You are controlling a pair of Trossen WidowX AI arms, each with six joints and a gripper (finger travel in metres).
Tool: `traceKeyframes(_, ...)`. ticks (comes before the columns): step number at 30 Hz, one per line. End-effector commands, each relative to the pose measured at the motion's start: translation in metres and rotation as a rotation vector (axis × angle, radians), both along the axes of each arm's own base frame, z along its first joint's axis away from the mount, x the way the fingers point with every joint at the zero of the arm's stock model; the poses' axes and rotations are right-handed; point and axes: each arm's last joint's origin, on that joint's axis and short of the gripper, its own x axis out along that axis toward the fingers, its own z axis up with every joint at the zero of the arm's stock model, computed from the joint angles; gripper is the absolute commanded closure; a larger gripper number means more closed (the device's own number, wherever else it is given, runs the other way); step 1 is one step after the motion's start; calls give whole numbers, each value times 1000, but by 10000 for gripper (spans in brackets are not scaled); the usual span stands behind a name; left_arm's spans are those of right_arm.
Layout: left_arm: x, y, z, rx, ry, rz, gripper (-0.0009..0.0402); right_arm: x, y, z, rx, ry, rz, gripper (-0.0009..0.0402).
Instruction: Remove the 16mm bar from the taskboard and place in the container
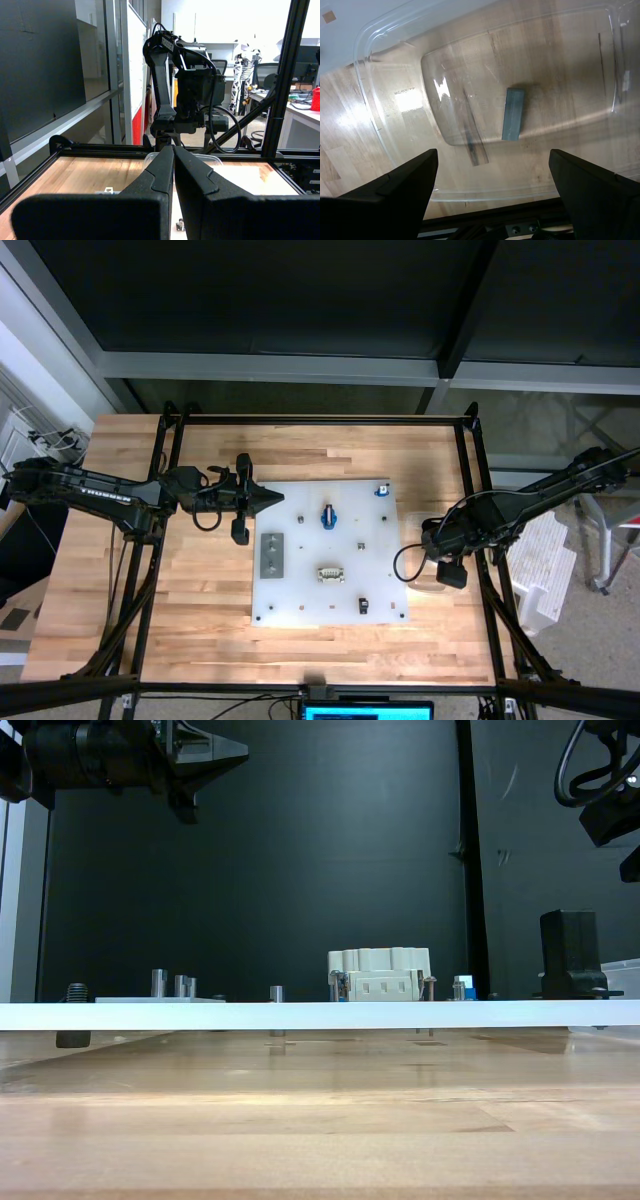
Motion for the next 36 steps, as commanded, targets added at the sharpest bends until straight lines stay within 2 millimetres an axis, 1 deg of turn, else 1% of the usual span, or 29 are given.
traceKeyframes(1,0,0,0,0,0,0,393,0,0,0,-1,1,2,93)
traceKeyframes(4,0,0,0,0,0,0,393,0,0,0,-2,0,2,98)
traceKeyframes(6,0,0,0,0,0,0,393,1,-1,0,-32,-17,-3,104)
traceKeyframes(8,0,0,0,0,0,0,393,3,-2,2,-91,-70,-17,115)
traceKeyframes(10,0,0,0,0,0,0,393,6,-2,5,-113,-141,-22,133)
traceKeyframes(14,0,0,0,0,0,0,393,16,-2,15,-83,-332,33,184)
traceKeyframes(19,0,0,0,0,0,0,393,36,-5,28,-78,-578,127,255)
traceKeyframes(27,0,0,0,0,0,0,393,64,-25,53,-188,-928,254,359)
traceKeyframes(30,0,0,0,0,-1,0,393,72,-35,62,-259,-1064,259,393)
traceKeyframes(31,0,0,0,0,0,0,393,74,-38,65,-278,-1113,256,396)
traceKeyframes(34,0,0,0,0,0,0,393,80,-50,70,-286,-1268,259,388)
traceKeyframes(36,0,0,0,0,0,0,393,82,-58,71,-282,-1365,256,393)
